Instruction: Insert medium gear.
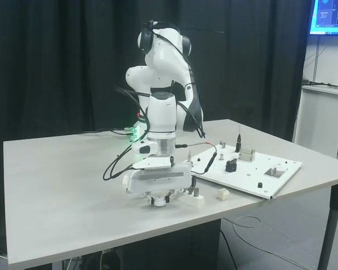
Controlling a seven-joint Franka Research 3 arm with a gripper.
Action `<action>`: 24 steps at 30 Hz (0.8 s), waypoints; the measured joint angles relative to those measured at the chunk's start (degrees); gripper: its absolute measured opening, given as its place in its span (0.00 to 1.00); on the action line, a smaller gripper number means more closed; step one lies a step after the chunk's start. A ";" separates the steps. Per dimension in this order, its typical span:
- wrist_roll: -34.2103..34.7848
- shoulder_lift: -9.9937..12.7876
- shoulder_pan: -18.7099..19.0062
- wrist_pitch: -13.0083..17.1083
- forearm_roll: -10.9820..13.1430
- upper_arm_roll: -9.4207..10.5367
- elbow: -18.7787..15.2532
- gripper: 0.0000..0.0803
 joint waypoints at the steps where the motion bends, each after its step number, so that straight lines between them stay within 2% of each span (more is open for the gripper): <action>1: -0.04 -0.01 0.00 -0.24 0.00 -0.02 0.17 0.50; 12: -0.49 -0.02 -0.04 -2.19 0.00 -0.51 1.48 0.50; 24: -0.63 -0.02 -0.08 -2.44 0.00 -0.78 1.87 0.50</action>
